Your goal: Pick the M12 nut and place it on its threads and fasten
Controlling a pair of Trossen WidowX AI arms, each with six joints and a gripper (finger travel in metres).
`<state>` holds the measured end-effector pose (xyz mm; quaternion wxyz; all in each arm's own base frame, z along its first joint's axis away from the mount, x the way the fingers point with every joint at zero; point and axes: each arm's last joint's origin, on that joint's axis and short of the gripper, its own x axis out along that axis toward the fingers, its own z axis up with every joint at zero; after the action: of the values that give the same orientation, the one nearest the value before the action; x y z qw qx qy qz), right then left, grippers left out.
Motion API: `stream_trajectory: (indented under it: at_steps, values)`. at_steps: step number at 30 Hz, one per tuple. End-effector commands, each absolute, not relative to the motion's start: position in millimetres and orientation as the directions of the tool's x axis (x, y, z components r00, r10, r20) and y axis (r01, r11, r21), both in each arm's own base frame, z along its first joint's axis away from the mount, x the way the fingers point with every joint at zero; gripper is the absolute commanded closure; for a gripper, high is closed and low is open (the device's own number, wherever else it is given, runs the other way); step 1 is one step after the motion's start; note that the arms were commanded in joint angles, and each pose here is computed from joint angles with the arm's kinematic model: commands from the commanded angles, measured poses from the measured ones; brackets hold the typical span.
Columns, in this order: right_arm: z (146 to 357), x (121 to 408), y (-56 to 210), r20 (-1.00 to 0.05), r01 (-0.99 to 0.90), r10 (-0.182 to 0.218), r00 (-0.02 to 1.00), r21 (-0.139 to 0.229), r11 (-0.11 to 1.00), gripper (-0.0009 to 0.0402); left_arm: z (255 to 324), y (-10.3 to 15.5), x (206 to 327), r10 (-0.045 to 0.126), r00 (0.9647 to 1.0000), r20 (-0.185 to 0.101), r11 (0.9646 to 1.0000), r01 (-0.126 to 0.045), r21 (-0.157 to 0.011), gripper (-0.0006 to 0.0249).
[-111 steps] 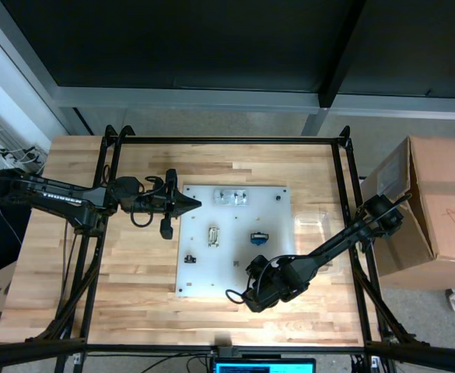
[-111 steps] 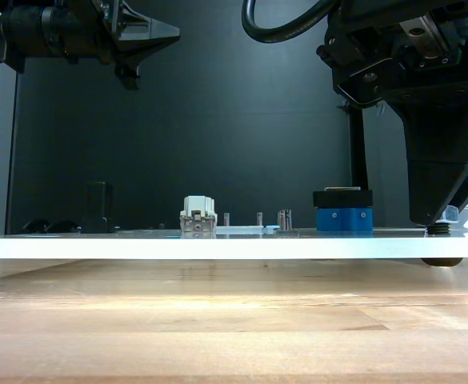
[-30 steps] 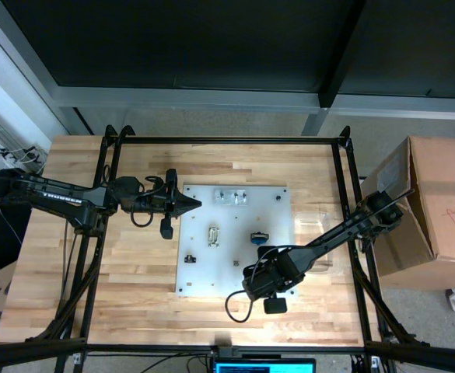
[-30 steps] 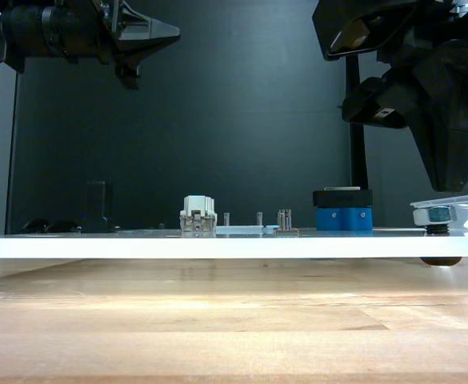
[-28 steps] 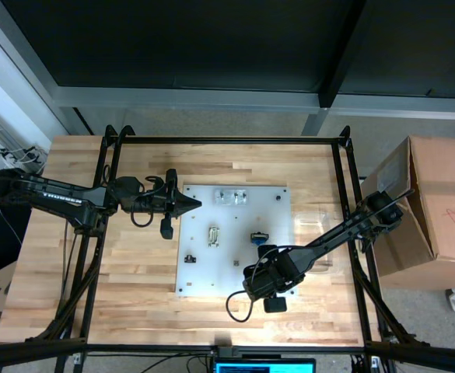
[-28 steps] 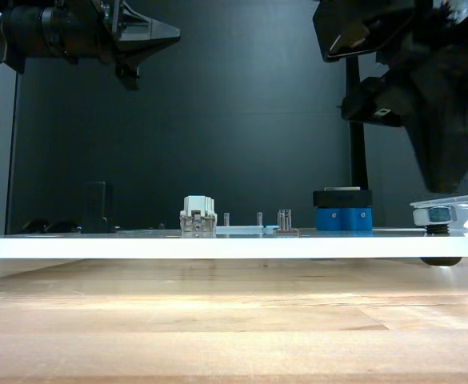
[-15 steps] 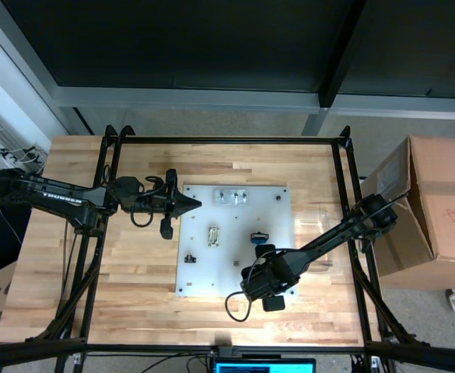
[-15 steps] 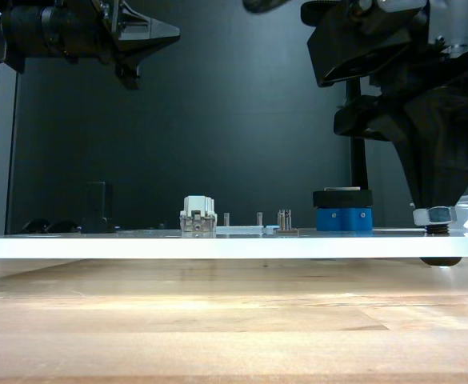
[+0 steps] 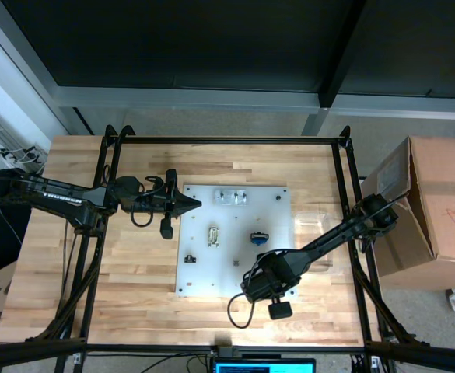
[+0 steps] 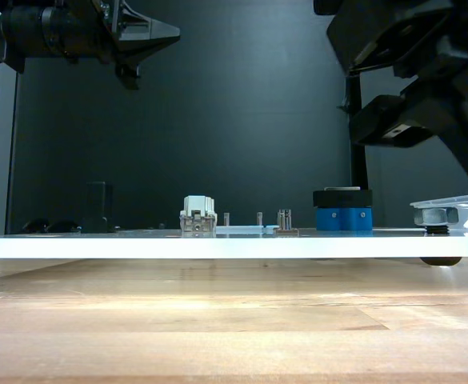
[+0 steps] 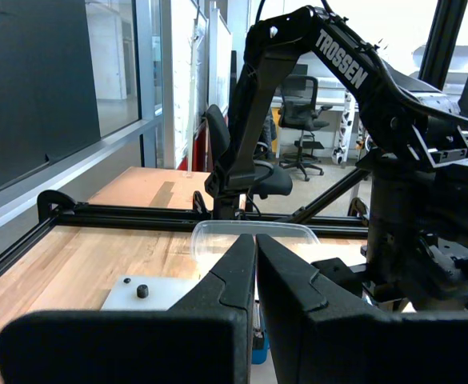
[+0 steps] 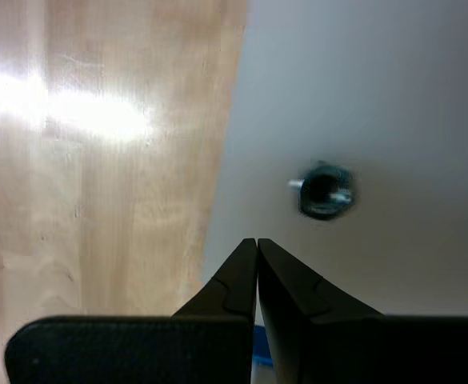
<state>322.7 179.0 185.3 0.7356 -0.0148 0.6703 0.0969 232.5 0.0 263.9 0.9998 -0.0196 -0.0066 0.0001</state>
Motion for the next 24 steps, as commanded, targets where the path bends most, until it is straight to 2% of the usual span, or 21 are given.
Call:
stream_trajectory:
  at_steps: [1,7,18,19,20,23,24]
  values:
    - [187.9,323.2,176.9,-0.992,-0.124,0.074,0.101,0.061,0.990,0.0393,264.0,0.0,232.6,0.000,0.9999,0.014,0.9992,0.000,-0.039,0.0243]
    - [193.2,324.1,173.1,-0.989,-0.093,-0.049,0.141,-0.062,0.994,0.0393,264.0,0.1,232.6,0.001,0.9999,0.014,0.9992,0.000,-0.039,0.0243]
    - [187.3,328.0,175.6,-0.988,-0.094,-0.041,0.151,-0.056,0.994,0.0393,263.9,0.0,232.6,0.000,0.9999,0.013,0.9992,0.000,-0.039,0.0243]
    - [187.1,328.3,175.9,-0.988,-0.095,-0.030,0.149,-0.045,0.994,0.0393,264.0,0.0,232.6,0.000,0.9999,0.014,0.9992,0.000,-0.039,0.0243]
    - [186.4,328.3,177.1,-0.991,-0.101,-0.003,0.137,-0.017,0.995,0.0393,264.0,0.0,232.6,0.000,0.9999,0.014,0.9992,0.000,-0.039,0.0243]
    - [186.4,328.0,181.9,-0.987,-0.159,0.142,0.080,0.128,0.979,0.0393,264.0,0.0,232.6,0.000,0.9999,0.014,0.9992,0.000,-0.039,0.0243]
    - [186.6,327.3,182.7,-0.983,-0.172,0.175,0.059,0.162,0.972,0.0393,264.0,0.0,232.6,0.000,0.9999,0.014,0.9992,0.000,-0.039,0.0243]
